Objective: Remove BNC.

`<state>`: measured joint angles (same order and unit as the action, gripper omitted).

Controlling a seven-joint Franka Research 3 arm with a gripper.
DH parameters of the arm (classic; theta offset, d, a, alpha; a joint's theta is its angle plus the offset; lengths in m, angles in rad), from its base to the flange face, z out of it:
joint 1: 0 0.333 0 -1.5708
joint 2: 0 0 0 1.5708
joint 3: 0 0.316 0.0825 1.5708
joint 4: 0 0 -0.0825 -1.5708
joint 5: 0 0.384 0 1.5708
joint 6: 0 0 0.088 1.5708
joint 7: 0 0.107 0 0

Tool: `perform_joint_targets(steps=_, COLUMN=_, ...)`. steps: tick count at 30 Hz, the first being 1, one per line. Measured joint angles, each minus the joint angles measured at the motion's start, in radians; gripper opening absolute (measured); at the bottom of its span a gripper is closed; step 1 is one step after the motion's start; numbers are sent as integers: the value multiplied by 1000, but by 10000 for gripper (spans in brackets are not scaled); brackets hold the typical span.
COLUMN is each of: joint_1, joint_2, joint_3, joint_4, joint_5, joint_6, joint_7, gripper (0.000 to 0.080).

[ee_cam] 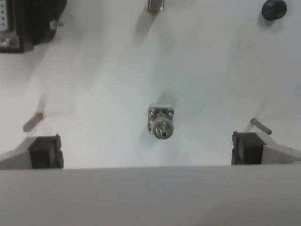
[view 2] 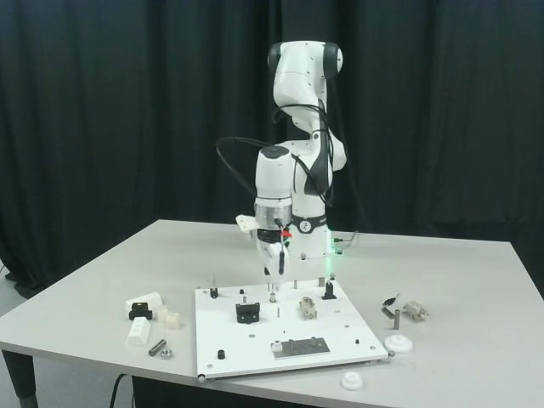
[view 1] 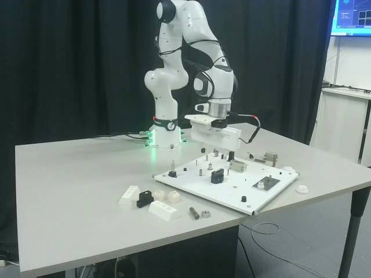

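The BNC connector (ee_cam: 160, 123) is a small grey metal socket standing upright on the white board (ee_cam: 197, 75). My gripper (ee_cam: 146, 150) hangs above it, open wide, with a black finger pad (ee_cam: 45, 151) on one side and the other pad (ee_cam: 248, 148) well off on the opposite side. Neither pad touches the connector. In the first room view the gripper (view 1: 212, 146) hovers over the board's (view 1: 232, 194) back part. In the second room view the gripper (view 2: 272, 269) points straight down over the connector (view 2: 272, 297).
On the board (view 2: 255, 350) stand a black plug (ee_cam: 26, 23), a black knob (ee_cam: 273, 8), thin pins (ee_cam: 260, 125) and a black block (view 2: 247, 313). Loose white blocks (view 1: 128, 194) and a nut (view 1: 205, 214) lie beside the board. White gears (view 2: 397, 343) lie on its other side.
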<state>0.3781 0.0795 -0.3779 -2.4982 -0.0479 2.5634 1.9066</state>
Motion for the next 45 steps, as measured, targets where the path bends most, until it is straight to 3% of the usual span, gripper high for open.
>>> perform_joint_targets(steps=8, joint_1=0, joint_2=26, joint_3=20, joint_4=-11, joint_5=17, joint_6=24, joint_7=0, gripper=800)
perform_joint_targets(steps=15, joint_1=-1, joint_2=56, joint_3=20, joint_4=-13, joint_5=41, joint_6=46, joint_7=0, gripper=800)
perform_joint_targets(steps=25, joint_1=-14, joint_2=90, joint_3=15, joint_4=-15, joint_5=43, joint_6=79, joint_7=0, gripper=800)
perform_joint_targets(steps=45, joint_1=-23, joint_2=101, joint_3=17, joint_4=-16, joint_5=86, joint_6=87, joint_7=-27, gripper=800)
